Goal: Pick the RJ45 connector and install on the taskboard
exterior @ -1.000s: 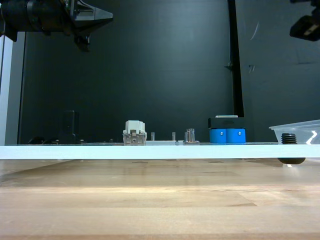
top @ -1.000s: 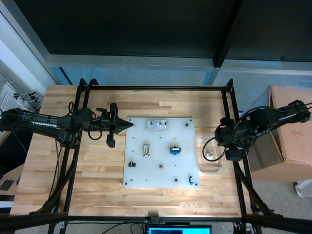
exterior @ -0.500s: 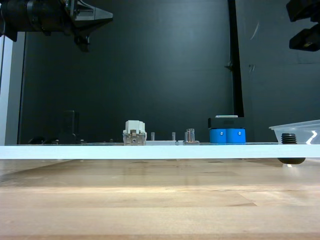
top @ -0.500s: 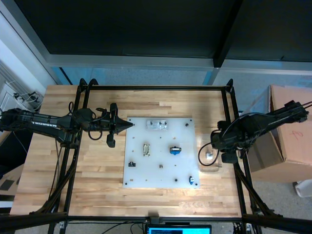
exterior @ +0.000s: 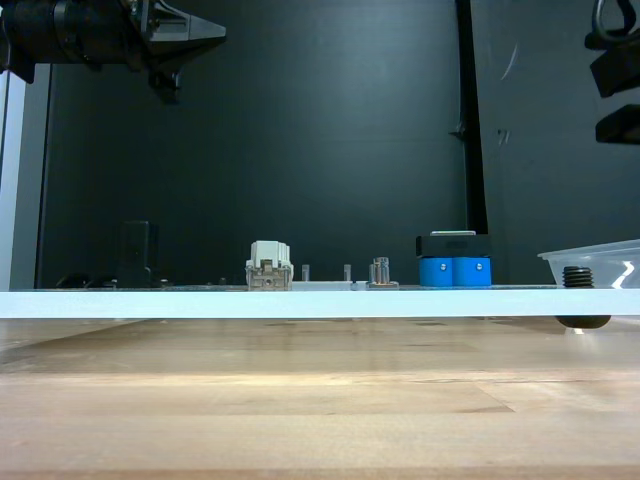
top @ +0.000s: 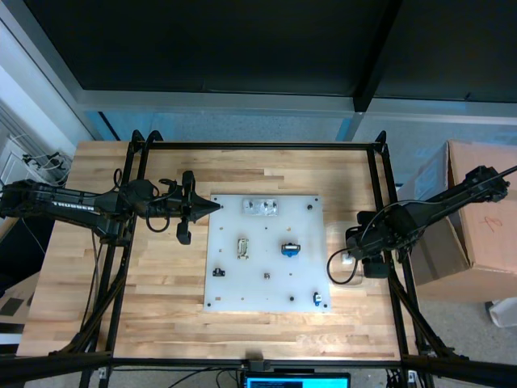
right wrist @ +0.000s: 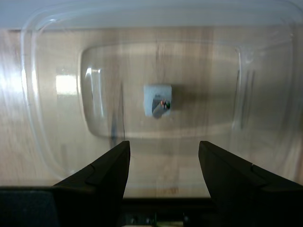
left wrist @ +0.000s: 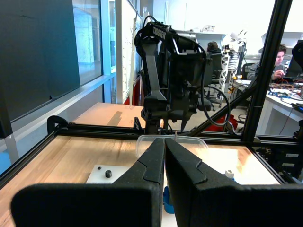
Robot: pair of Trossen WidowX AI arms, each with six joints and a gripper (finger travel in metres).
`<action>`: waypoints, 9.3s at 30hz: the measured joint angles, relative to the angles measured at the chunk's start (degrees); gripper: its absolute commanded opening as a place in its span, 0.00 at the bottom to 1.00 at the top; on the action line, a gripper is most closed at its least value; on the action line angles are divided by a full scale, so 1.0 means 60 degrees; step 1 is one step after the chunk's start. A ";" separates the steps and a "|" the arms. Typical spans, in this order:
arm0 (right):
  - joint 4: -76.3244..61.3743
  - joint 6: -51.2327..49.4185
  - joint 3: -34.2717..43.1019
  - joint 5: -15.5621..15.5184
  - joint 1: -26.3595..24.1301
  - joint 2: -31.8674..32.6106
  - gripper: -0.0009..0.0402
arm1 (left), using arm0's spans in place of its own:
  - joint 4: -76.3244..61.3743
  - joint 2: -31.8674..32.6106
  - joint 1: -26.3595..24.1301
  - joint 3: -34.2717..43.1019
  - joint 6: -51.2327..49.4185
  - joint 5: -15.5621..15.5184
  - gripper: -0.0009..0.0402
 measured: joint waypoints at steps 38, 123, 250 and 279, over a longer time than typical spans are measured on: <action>0.2707 0.0579 -0.2113 0.0342 0.0080 0.0073 0.03 | -0.0004 -0.0004 0.0000 0.0004 0.0000 0.0004 0.02; 0.1239 0.1606 0.4510 0.0634 0.2404 0.5082 0.02 | -0.0004 -0.0004 0.0000 0.0000 0.0000 0.0004 0.02; 0.2000 1.4557 0.2932 -0.0182 0.4131 0.5493 0.52 | 0.0000 -0.0004 0.0000 0.0000 0.0000 0.0000 0.02; 0.4550 1.5642 0.1534 -0.1537 0.4492 0.6495 0.48 | 0.0000 0.0000 0.0000 0.0000 0.0000 0.0000 0.02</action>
